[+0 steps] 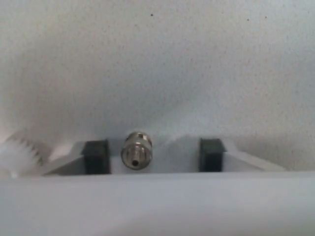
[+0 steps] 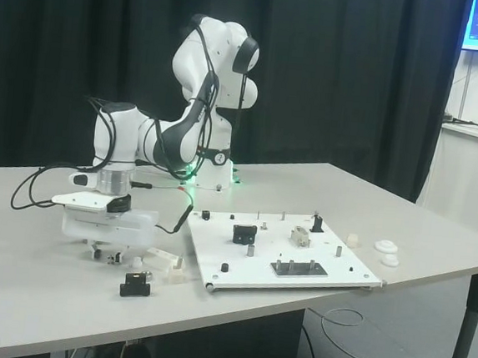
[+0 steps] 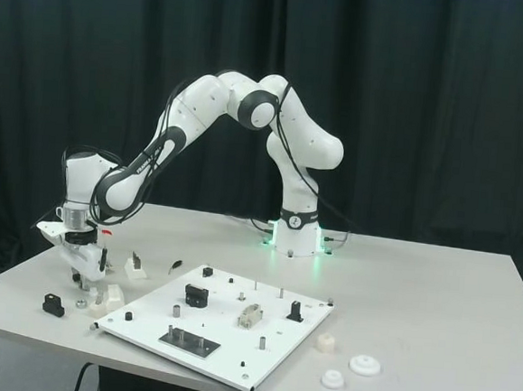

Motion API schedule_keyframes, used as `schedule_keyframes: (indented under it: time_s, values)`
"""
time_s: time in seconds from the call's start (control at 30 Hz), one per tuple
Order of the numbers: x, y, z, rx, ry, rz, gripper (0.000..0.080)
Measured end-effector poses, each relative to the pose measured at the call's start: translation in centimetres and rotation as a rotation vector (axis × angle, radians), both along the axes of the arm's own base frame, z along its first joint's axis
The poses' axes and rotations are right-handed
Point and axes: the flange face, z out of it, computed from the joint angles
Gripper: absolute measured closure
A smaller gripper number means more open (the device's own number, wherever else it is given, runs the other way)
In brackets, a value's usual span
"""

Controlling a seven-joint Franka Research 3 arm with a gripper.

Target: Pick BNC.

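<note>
In the wrist view the grey metal BNC connector [image 1: 137,150] lies on the grey table, its end facing the camera. My gripper [image 1: 153,156] is open and low around it. The BNC sits between the two black pads, close to one pad [image 1: 96,157] and well apart from the other pad [image 1: 211,155]; neither touches it. In the first room view the gripper [image 2: 114,250] hangs just above the table at the left, beside the white board [image 2: 215,265]. The second room view shows the gripper [image 3: 81,275] low at the table's left end.
A white gear [image 1: 19,152] lies just outside one finger. Close by stand a small black part [image 2: 136,286], white blocks [image 2: 168,267] and the board [image 3: 223,342] with pegs and fixtures. More white gears [image 2: 388,249] lie at the right.
</note>
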Motion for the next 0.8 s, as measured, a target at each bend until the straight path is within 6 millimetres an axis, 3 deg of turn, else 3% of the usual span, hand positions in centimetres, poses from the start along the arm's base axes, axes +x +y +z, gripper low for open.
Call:
schedule_keyframes:
  time_s: [0.13, 0.17, 0.33, 0.37, 0.8]
  values:
    - [0.07, 0.09, 0.07, 0.003, 0.0, 0.0, 0.0202]
    - [0.09, 0.11, 0.08, 0.004, 0.0, 0.001, 0.0552]
    - [0.21, 0.24, 0.11, 0.009, 0.001, 0.002, 0.0552]
    - [0.23, 0.27, 0.11, 0.01, 0.001, 0.003, 0.0684]
    - [0.94, 0.62, 0.88, 0.008, -0.011, 0.012, 0.0681]
